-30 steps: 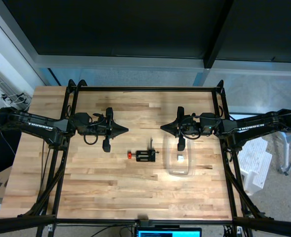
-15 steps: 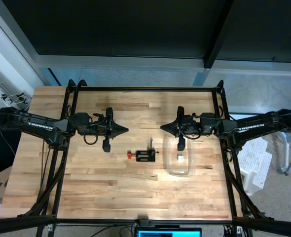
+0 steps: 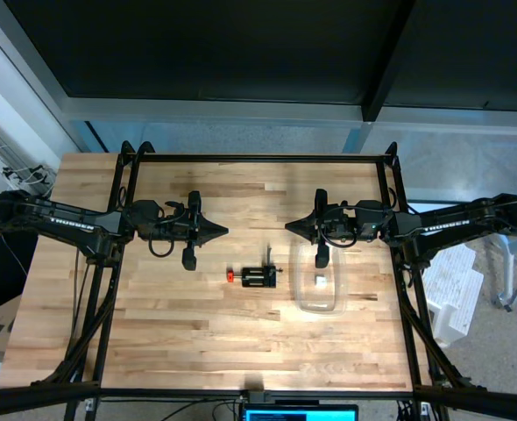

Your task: Pick the USB-C connector and install on taskboard

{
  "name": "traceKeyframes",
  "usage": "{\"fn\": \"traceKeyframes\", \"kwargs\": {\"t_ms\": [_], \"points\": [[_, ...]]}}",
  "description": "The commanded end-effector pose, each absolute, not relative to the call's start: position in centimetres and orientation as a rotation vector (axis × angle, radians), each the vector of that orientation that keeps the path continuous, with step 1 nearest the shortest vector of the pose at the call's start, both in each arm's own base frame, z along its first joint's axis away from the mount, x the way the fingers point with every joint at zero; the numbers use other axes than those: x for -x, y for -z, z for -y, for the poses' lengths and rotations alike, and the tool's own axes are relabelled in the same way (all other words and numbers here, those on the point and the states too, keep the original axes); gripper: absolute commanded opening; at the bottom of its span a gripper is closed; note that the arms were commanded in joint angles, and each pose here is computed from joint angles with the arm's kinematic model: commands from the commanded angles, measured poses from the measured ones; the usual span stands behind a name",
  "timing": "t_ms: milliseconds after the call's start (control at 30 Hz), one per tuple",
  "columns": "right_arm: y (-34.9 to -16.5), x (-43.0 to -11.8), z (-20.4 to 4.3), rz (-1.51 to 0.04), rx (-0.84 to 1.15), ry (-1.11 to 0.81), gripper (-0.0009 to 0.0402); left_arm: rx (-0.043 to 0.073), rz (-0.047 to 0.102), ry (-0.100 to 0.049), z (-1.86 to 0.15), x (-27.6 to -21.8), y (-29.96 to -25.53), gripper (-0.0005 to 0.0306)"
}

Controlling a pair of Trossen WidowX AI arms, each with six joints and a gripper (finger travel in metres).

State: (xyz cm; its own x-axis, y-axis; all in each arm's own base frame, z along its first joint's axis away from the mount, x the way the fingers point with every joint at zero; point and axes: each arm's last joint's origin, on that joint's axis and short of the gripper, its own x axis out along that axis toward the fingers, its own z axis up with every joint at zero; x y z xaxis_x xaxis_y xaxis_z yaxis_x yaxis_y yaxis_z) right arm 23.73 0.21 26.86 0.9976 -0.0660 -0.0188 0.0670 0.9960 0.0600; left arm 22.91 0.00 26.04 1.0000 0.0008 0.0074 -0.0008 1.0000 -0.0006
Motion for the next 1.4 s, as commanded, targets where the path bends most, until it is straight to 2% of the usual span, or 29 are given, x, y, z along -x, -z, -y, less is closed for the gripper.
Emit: {"fn": "traceKeyframes", "kwargs": {"t_ms": [33,1400], "points": [[-26.82,-23.74,-0.22,-0.02,-0.061,0.066,0.0,0.001,0.008,-0.001,-0.01,-22.92,-26.05,0.0],[-26.58,-23.73,-0.23,-0.045,-0.059,0.067,0.0,0.001,0.008,0.0,0.0,-22.92,-26.05,0.0]]}}
